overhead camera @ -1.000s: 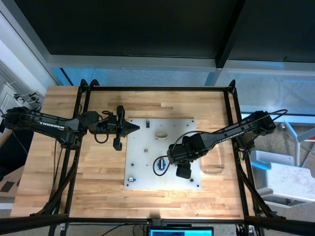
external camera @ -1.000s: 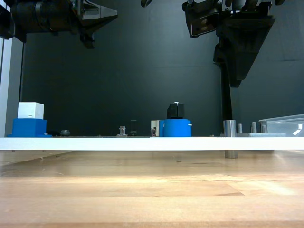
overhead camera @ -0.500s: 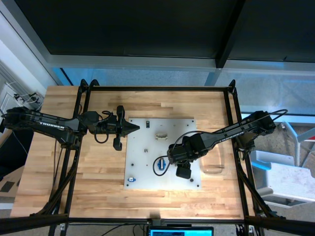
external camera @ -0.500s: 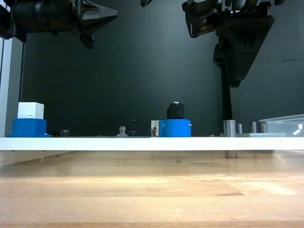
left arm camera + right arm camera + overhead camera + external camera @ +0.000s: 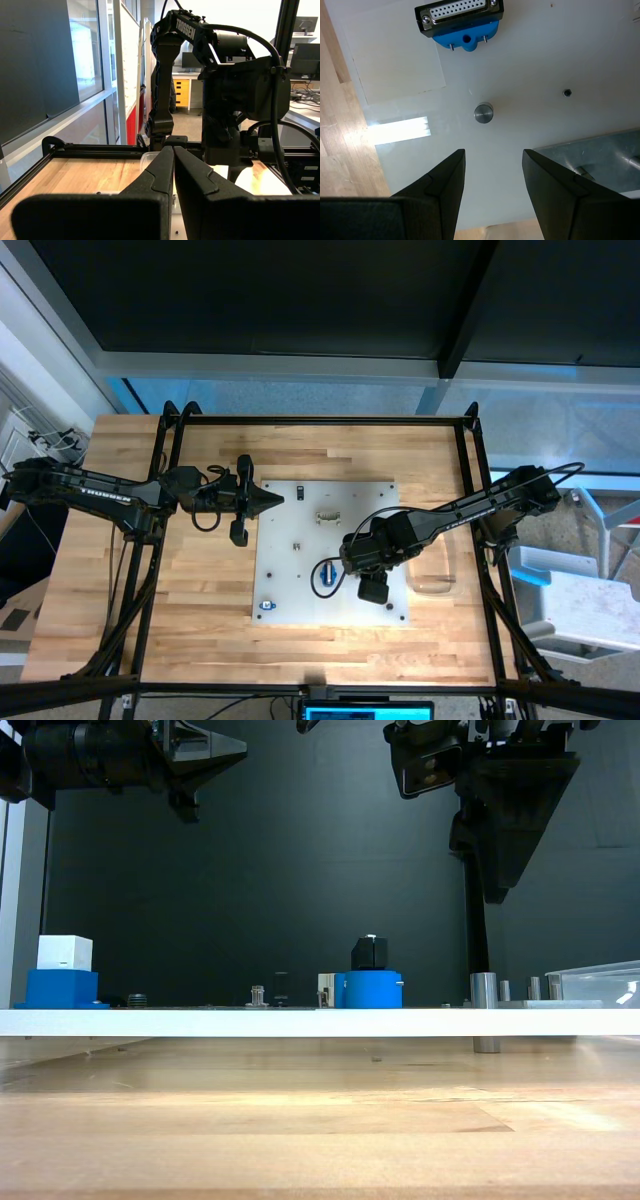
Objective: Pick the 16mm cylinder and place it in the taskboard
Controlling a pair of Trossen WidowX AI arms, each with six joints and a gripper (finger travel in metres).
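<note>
A silver cylinder stands upright in the white taskboard, between a blue connector fitting and a grey metal block. In the low view the cylinder passes down through the taskboard. My right gripper hangs open straight above the cylinder, well clear of it, with nothing between its fingers. It shows high up in the low view and over the board's near right part from above. My left gripper is shut and held in the air at the board's left edge.
A clear plastic tray lies just right of the taskboard. A round blue fitting with a black top stands mid-board. A blue block with a white cube sits at the board's near left. A black frame rings the wooden table.
</note>
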